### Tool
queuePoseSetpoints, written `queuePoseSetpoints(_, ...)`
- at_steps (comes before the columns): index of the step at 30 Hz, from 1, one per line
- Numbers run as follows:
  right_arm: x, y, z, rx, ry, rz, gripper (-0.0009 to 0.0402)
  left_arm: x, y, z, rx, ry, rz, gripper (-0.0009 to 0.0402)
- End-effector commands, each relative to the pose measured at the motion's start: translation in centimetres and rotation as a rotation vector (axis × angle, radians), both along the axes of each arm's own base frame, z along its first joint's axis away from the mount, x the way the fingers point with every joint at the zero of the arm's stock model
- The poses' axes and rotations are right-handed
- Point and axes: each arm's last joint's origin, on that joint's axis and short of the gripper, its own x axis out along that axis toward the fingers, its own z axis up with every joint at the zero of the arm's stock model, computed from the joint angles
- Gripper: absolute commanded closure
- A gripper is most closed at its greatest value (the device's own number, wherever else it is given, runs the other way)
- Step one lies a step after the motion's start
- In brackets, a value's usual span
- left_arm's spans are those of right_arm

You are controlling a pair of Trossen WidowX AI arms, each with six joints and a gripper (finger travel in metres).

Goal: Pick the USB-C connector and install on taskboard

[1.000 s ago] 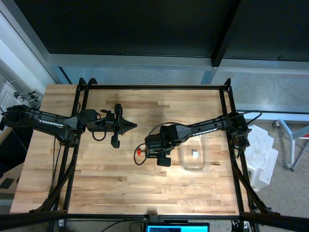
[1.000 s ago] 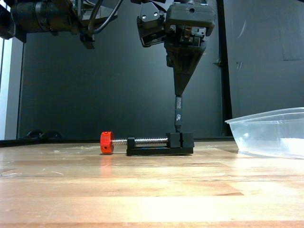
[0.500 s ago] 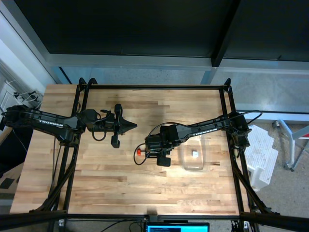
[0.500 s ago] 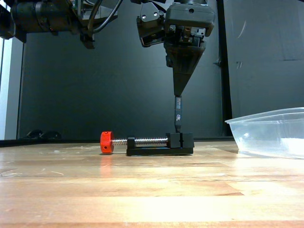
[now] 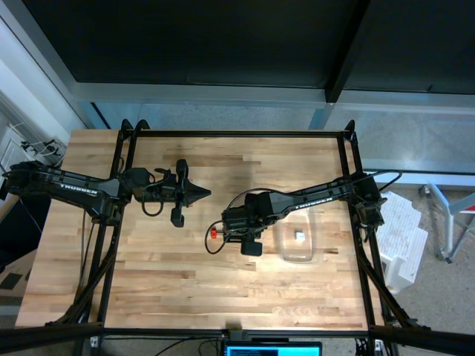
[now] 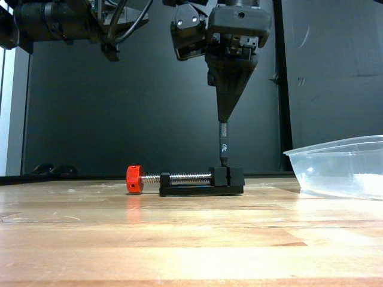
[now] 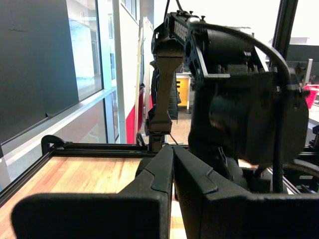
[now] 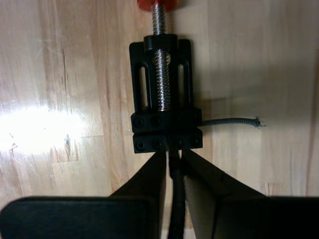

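The taskboard (image 6: 200, 179) is a small black block with a red-orange knob (image 6: 134, 179) on a threaded screw, lying on the wooden table. It also shows in the high view (image 5: 223, 233) and in the right wrist view (image 8: 166, 122). My right gripper (image 6: 223, 118) points straight down, shut on the USB-C connector (image 6: 224, 143), a thin dark stick held upright. The connector's lower tip meets the top of the block's right end. In the right wrist view the connector (image 8: 175, 172) sits between the fingers (image 8: 149, 179). My left gripper (image 5: 202, 193) hovers shut and empty at the back left.
A clear plastic tray (image 6: 341, 170) stands right of the taskboard, holding a small white square piece (image 5: 299, 236). A thin dark cord (image 8: 232, 121) lies beside the block. The left arm (image 5: 67, 185) reaches in from the left edge.
Almost nothing differs. The right gripper's body has shifted very slightly upward, and the connector stays upright over the block's end. The left arm has not moved.
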Motion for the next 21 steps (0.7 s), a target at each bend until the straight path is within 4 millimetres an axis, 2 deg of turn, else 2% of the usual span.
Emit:
queuePoseSetpoints(1, 0.1, 0.0, 0.7, 0.000, -0.029, 0.004, 0.0296, 0.0, 0.0, 0.0, 0.000, 0.000, 0.000, 0.0393)
queuePoseSetpoints(7, -0.2, 0.0, 1.7, 0.000, -0.036, 0.016, 0.0233, 0.0, 0.0, 0.0, 0.000, 0.000, 0.000, 0.0393)
queuePoseSetpoints(12, -1.1, -0.1, 3.3, 0.001, -0.058, 0.024, 0.0194, 0.0, 0.0, 0.0, 0.000, 0.000, 0.000, 0.0393)
queuePoseSetpoints(21, -3.2, -0.5, 5.9, -0.004, -0.058, 0.046, 0.0178, 0.0, 0.0, 0.0, 0.000, 0.000, 0.000, 0.0393)
